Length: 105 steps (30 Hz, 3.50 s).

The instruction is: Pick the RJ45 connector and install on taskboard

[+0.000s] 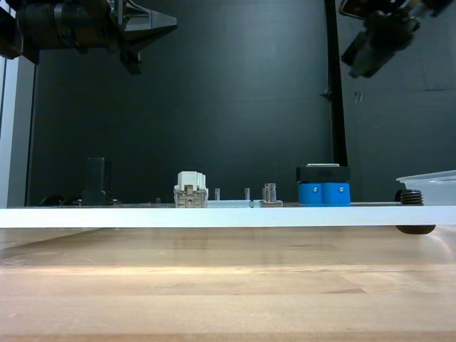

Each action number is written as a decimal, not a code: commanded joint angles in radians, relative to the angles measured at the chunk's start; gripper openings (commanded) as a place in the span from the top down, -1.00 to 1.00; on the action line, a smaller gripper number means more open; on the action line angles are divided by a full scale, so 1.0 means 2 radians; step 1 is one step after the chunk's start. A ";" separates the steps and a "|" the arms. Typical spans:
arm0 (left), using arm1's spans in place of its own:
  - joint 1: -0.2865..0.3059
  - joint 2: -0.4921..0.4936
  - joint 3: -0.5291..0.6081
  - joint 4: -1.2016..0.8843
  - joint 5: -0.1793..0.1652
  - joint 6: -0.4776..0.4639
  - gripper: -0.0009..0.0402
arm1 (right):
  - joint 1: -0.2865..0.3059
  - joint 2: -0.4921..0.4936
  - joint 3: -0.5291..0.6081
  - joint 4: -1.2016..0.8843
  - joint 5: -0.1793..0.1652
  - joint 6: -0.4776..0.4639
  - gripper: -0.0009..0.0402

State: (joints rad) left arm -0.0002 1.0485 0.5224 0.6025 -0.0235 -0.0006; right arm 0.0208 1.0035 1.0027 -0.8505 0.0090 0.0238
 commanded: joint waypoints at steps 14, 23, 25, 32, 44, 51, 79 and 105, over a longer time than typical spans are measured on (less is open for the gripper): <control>0.000 0.000 0.000 0.000 0.000 0.000 0.96 | 0.067 -0.052 0.007 -0.189 0.030 0.026 0.96; 0.000 0.000 0.000 0.000 0.000 0.000 0.96 | 0.145 -0.062 0.003 -0.252 0.039 0.090 0.96; 0.000 0.000 0.000 0.000 0.000 0.000 0.96 | 0.167 -0.067 -0.002 -0.253 0.039 0.108 0.96; 0.000 0.000 0.000 0.000 0.000 0.000 0.96 | 0.223 -0.070 -0.012 -0.253 0.064 0.179 0.96; 0.000 0.000 0.000 0.000 0.000 0.000 0.96 | 0.284 -0.052 -0.015 -0.249 0.080 0.265 0.67; 0.000 0.000 0.000 0.000 0.000 0.000 0.96 | 0.297 -0.044 -0.019 -0.241 0.085 0.302 0.39; 0.000 0.000 0.000 0.000 0.000 0.000 0.96 | 0.355 -0.005 -0.140 -0.092 0.118 0.351 -0.04; 0.000 0.000 0.000 0.000 0.000 0.000 0.96 | 0.326 0.007 -0.187 -0.026 0.098 0.311 -0.01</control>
State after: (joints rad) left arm -0.0002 1.0489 0.5228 0.6025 -0.0231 -0.0002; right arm 0.6735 1.0172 0.6312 -0.9039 0.2054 0.6453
